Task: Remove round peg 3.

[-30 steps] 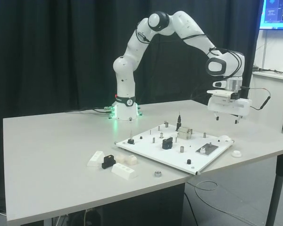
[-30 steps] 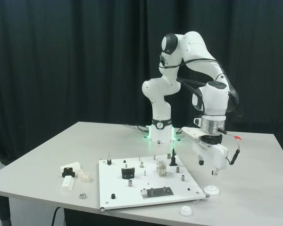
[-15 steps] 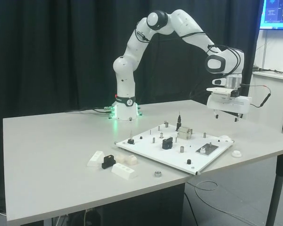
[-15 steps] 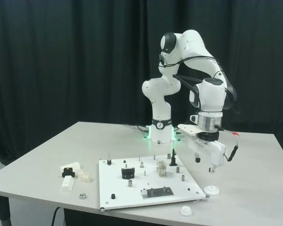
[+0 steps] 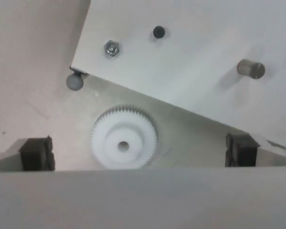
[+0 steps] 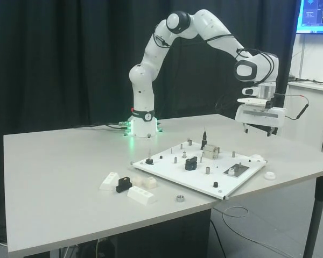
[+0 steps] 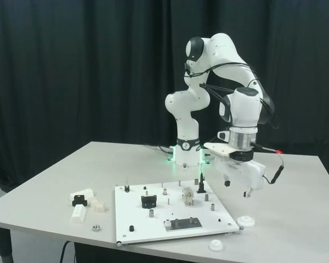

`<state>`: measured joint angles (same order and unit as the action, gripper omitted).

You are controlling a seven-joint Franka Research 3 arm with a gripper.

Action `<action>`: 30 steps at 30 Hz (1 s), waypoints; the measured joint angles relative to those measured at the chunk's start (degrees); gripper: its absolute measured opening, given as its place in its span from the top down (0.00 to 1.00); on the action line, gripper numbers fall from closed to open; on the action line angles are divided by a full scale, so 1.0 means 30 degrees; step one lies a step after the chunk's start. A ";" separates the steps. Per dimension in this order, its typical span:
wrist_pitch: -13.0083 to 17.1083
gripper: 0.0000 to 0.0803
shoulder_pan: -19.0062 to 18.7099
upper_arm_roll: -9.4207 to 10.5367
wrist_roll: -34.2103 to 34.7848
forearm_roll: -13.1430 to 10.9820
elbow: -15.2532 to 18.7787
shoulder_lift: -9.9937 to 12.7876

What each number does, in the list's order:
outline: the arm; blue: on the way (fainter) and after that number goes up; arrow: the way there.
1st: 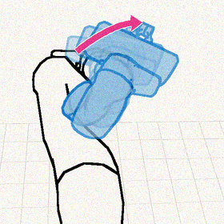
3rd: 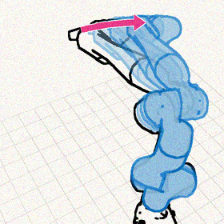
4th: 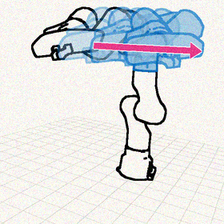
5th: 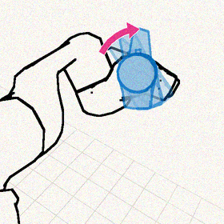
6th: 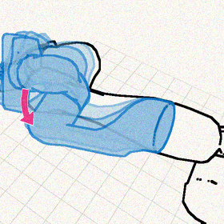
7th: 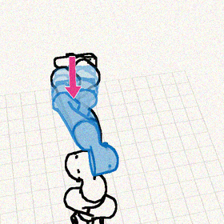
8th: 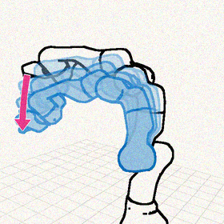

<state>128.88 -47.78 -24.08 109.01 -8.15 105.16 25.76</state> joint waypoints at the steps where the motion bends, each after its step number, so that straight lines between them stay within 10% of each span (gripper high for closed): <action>1: 0.0000 0.00 0.0000 -0.0016 -0.0124 0.0027 -0.0015 0.0000; 30: -0.0317 0.00 0.0641 -0.0402 -1.3843 0.1119 0.0817 0.0000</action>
<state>127.93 -45.86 -25.28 67.48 -4.79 107.61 25.76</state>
